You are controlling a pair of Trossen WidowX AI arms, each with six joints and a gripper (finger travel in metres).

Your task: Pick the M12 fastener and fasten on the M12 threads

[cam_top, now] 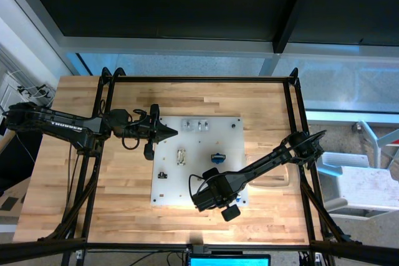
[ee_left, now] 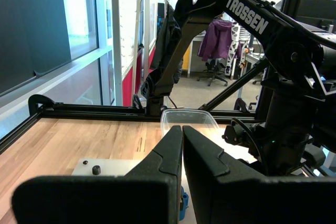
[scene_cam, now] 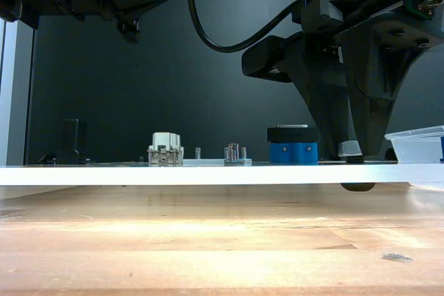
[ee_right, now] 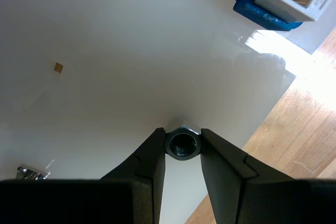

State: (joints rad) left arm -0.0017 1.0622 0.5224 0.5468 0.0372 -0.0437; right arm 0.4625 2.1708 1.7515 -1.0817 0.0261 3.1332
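Observation:
The small silver M12 nut is pinched between the fingertips of my right gripper, its dark bore facing the camera. In the low view the nut hangs just above the white board, with the right gripper pointing straight down at the board's near right part. From above, the right gripper covers that spot. The M12 threads are hidden under the nut and fingers, so I cannot tell whether the nut is on its stud. My left gripper hovers shut over the board's far left.
A blue connector block stands just left of the right gripper. A clear tray lies right of the board. A pale connector and small silver posts stand mid-board. The board's near edge runs close beside the nut.

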